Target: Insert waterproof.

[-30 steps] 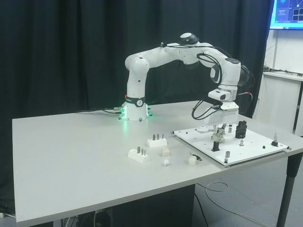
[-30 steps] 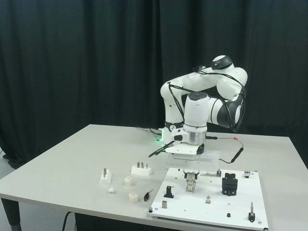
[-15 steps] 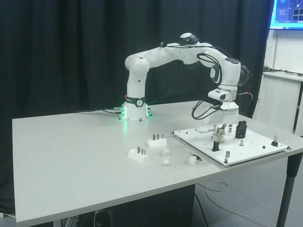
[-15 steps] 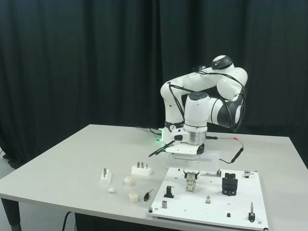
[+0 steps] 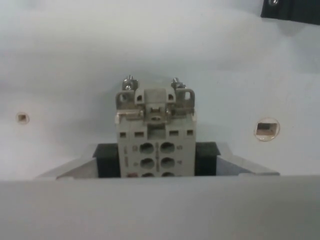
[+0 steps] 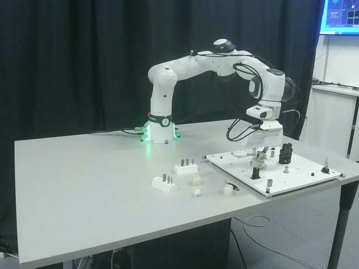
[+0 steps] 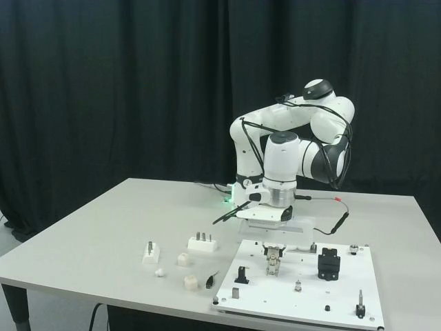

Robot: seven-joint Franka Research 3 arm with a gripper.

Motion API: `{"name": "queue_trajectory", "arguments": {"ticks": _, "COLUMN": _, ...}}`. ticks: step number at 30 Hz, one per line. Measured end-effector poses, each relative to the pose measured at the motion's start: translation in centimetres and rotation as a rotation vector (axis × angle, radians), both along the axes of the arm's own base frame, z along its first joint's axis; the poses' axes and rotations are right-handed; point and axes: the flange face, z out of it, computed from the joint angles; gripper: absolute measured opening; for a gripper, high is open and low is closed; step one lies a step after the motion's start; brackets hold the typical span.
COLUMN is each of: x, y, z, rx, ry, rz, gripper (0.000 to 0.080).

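In the wrist view the lower rows of round sockets on the waterproof connector (image 5: 155, 135) are cut off by a pale, blurred band that crosses the frame in front of it, so how far the connector reaches down cannot be told. The black fingertips (image 5: 107, 159) beside it show only as short stubs above that band. A black block (image 5: 290, 10) is clipped by the picture's corner. In both room views the gripper (image 7: 273, 250) is too small to read, and the wrist body hides its upper part. The small parts on the white board (image 6: 297, 174) cannot be told apart.
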Motion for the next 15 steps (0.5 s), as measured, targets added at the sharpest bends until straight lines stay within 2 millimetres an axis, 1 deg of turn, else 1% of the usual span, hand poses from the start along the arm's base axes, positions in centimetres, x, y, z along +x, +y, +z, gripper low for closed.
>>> {"name": "queue_trajectory", "arguments": {"ticks": 15, "x": 0.04, "y": -0.39, "z": 0.06, "rx": 0.021, "ry": -0.006, "rz": -0.02, "gripper": 0.031}}
